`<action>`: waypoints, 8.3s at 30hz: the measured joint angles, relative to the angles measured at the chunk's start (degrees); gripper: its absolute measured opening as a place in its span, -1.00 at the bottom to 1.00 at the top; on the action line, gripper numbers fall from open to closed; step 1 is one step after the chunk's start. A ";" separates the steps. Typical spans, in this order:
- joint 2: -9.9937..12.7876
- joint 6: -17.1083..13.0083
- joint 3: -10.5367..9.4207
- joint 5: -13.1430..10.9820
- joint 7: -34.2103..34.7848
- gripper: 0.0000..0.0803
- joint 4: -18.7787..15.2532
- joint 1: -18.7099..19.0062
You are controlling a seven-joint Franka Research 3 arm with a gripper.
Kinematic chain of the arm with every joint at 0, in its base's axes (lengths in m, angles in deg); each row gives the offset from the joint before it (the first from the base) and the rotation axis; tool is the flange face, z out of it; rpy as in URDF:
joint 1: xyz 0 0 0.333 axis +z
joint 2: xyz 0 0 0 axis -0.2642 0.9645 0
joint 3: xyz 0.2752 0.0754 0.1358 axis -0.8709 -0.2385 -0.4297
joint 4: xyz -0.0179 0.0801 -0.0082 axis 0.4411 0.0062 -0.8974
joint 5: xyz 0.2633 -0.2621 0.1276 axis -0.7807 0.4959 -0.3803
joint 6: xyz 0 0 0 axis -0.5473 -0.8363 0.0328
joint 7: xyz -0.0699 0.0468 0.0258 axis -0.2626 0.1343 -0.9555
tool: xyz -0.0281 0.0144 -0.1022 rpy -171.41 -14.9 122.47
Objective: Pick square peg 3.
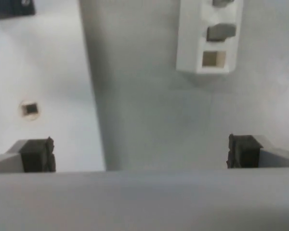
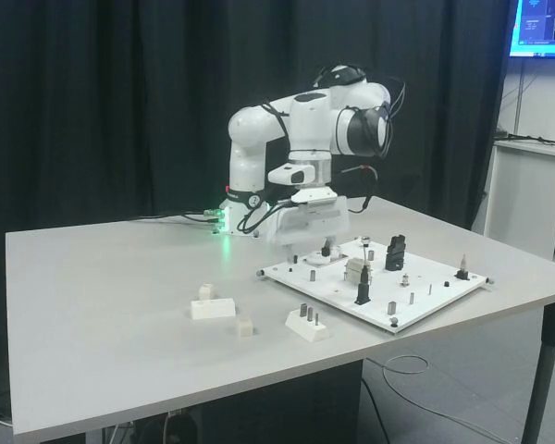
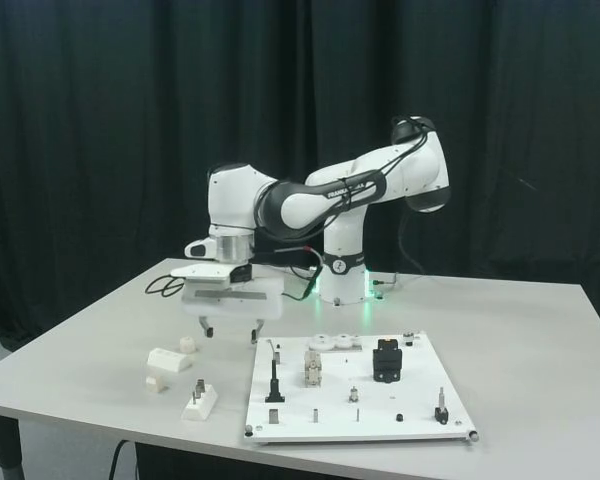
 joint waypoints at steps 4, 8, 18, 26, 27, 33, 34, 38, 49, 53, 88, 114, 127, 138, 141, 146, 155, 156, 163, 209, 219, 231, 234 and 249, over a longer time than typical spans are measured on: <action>-0.13 -1.72 -1.00 -1.26 -0.16 0.99 0.84 -1.00; -0.20 -3.13 -2.03 -1.42 -0.17 0.99 2.25 -2.06; -1.25 -6.13 -3.37 -1.42 -0.17 0.99 4.92 -4.04; -1.29 -7.05 -3.80 -1.43 -0.16 0.99 5.03 -4.91; -1.29 -7.05 -3.83 -1.44 -0.16 0.99 5.03 -4.99; -1.30 -7.03 -4.13 -1.54 -0.16 0.99 5.03 -5.30; -1.30 -7.00 -4.20 -1.54 -0.16 0.99 5.03 -5.34; -1.37 -6.71 -4.45 -1.54 -0.25 0.99 5.04 -5.38; -2.02 -6.48 -4.93 -1.53 -2.43 0.99 5.29 -5.57; -2.25 -6.73 -5.35 -1.53 -2.74 0.99 5.68 -5.95; -3.56 -9.15 -8.44 -3.89 -0.25 0.99 5.78 -7.22; -3.55 -15.62 -8.55 -6.81 -1.09 0.99 7.84 -8.09; -3.80 -15.42 -9.24 -7.17 -1.09 0.99 7.83 -8.38; -4.31 -15.53 -9.80 -7.11 -2.45 0.99 7.86 -8.63; -4.32 -15.58 -9.94 -7.06 -2.78 0.99 7.86 -8.68; -4.36 -15.59 -10.16 -7.06 -3.12 0.99 7.86 -8.75; -4.48 -16.16 -10.63 -7.06 -3.33 0.99 7.90 -8.78; -4.49 -16.28 -10.70 -7.06 -3.33 0.99 7.91 -8.78; -4.53 -16.81 -11.08 -7.06 -3.33 0.99 8.01 -8.80; -4.56 -17.89 -10.79 -6.76 -3.10 -0.73 8.20 -8.82; -4.27 -15.66 -9.52 -5.06 -3.14 -0.73 7.72 -8.47; -3.80 -11.32 -8.47 -3.70 -3.14 -0.73 7.03 -8.00; -3.77 -10.67 -8.03 -3.31 -3.14 -0.73 6.95 -7.82; -2.18 -9.94 -4.74 0.13 -3.55 -0.73 8.03 -6.81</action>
